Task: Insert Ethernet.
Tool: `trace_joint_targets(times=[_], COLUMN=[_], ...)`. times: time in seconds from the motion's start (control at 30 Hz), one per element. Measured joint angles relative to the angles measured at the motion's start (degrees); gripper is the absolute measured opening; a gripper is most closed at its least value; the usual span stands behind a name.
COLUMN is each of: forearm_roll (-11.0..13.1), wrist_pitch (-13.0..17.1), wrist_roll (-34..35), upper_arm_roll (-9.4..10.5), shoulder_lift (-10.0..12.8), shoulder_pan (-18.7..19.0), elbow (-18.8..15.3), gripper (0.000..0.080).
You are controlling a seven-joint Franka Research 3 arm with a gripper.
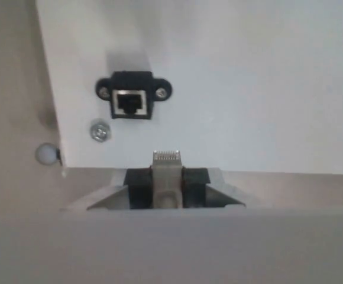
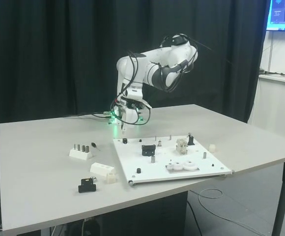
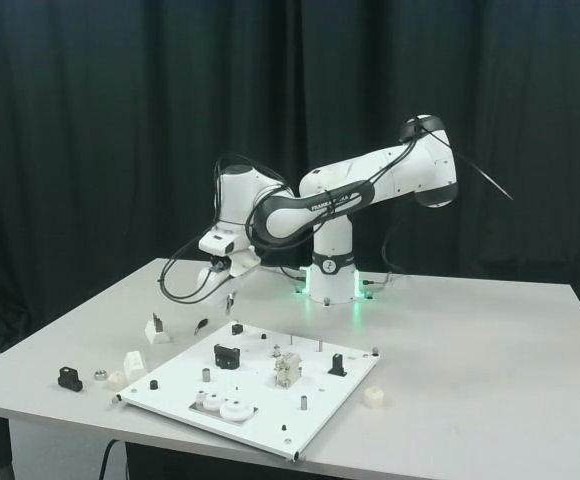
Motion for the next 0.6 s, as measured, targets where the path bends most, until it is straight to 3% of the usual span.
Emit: trace_joint_targets(times=[0.6], forearm_roll=[2.1], wrist_pitch=[-2.7], wrist_roll=[-4.3], upper_arm_roll=[0.06], shoulder_lift=[0.0], shoulder_pan=[0.1], elbow=[-1.1], gripper=[0.0101])
